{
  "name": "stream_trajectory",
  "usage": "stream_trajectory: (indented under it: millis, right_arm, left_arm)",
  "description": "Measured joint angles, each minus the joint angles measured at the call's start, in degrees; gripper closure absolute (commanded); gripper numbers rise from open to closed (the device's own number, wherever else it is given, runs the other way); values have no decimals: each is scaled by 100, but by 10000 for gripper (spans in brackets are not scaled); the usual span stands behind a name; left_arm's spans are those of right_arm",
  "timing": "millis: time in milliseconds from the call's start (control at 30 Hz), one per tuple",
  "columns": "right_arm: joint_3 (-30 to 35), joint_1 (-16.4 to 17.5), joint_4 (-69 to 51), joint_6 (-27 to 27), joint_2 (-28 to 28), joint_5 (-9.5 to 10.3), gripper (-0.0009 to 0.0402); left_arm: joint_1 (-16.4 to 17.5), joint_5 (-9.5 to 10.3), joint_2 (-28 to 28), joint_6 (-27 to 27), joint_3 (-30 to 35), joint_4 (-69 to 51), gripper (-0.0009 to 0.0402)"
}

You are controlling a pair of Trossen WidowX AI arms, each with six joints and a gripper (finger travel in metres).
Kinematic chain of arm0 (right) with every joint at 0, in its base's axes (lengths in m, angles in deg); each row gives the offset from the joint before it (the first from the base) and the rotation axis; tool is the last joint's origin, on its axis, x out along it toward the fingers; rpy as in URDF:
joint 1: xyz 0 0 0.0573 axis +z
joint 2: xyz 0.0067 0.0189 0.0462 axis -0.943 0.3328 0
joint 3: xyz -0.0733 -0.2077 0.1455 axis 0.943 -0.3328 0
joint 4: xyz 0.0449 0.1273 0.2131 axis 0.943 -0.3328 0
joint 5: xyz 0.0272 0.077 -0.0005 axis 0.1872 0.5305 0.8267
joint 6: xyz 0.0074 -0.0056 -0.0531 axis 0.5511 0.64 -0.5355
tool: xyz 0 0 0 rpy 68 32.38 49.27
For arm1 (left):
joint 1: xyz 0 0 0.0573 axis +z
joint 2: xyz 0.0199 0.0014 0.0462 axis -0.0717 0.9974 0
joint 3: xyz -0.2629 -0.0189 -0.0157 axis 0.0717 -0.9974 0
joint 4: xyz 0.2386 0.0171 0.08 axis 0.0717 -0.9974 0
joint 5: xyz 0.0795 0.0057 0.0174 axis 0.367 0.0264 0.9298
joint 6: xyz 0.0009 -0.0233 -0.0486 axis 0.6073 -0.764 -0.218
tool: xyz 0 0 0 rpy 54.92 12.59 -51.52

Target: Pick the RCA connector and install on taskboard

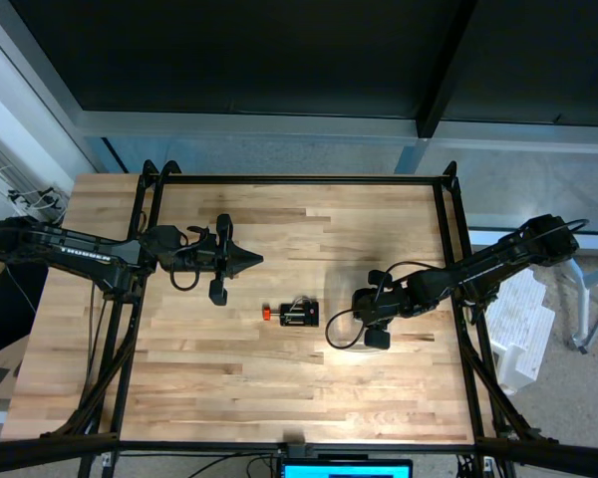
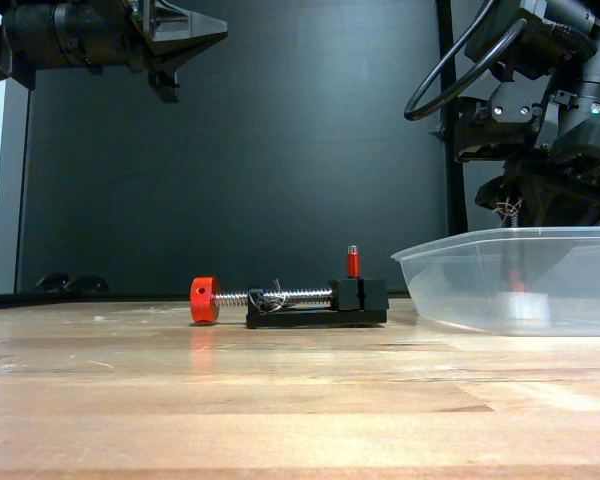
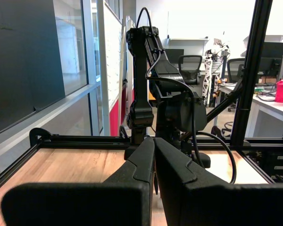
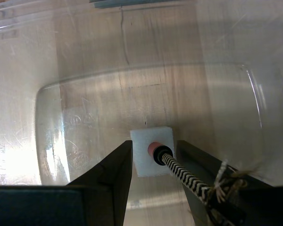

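The RCA connector (image 4: 161, 155) is a small dark plug with a pink tip and a braided black-and-white cable, standing in a white square piece (image 4: 144, 162). My right gripper (image 4: 153, 146) hangs open over it, one finger on each side of the white piece and the plug in the gap. The taskboard (image 1: 301, 315) is a black block with a red knob (image 2: 204, 299) and lies at the table's middle (image 2: 315, 303), left of the right gripper (image 1: 371, 321). My left gripper (image 1: 253, 260) is shut and empty, raised well above the table's left half (image 3: 153, 141).
A clear plastic tray (image 2: 460, 285) holds the white piece, and the right gripper (image 2: 525, 228) reaches down into it. A short red post (image 2: 352, 262) stands on the taskboard. Frayed wire ends (image 4: 226, 173) of the cable sit close to the right gripper's body.
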Motion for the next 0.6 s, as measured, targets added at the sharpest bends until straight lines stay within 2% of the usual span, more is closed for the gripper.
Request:
stream_trajectory:
  millis: [600]
  right_arm:
    - [0, -2, 7, -11, 0, 0, 376]
  left_arm:
    - [0, 0, -2, 0, -2, 0, 393]
